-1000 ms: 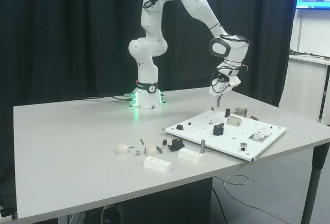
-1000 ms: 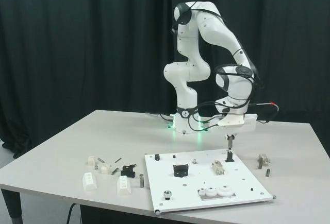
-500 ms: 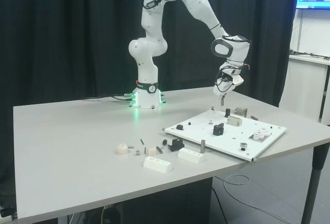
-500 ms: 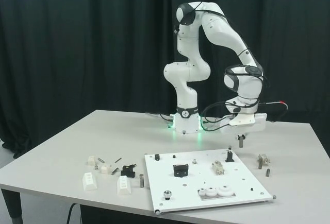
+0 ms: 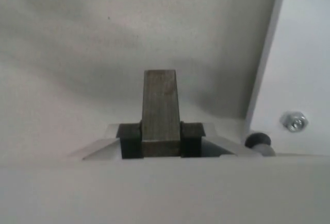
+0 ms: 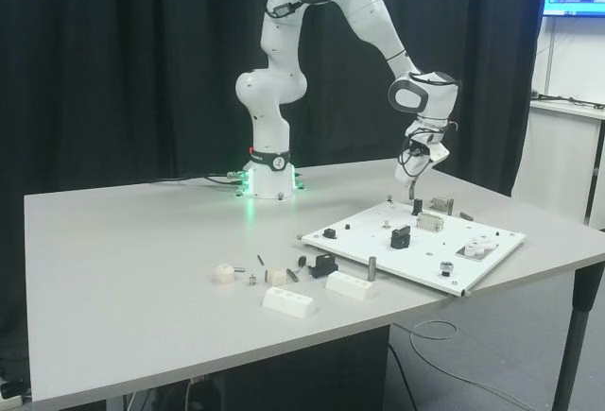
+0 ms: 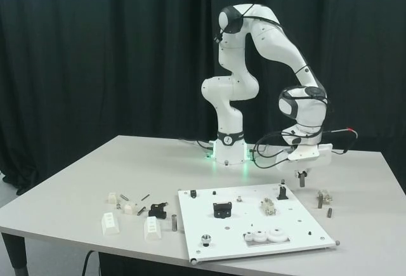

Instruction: Place square peg 4.

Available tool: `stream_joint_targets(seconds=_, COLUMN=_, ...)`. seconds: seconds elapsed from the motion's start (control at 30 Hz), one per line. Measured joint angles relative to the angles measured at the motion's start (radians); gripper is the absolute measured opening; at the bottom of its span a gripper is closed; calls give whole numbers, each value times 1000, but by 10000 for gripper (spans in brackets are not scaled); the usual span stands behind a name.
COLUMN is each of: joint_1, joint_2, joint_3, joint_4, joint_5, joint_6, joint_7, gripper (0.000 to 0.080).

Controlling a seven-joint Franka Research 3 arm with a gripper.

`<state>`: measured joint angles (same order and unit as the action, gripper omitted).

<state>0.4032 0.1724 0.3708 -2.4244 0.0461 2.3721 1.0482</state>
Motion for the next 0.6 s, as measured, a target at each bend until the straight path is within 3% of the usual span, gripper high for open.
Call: stream_joint_targets(seconds=0.6, joint_1=0, joint_2=20, joint_3=9, joint_4=10, joint_5=0, joint_6=24, joint_7=0, gripper=154)
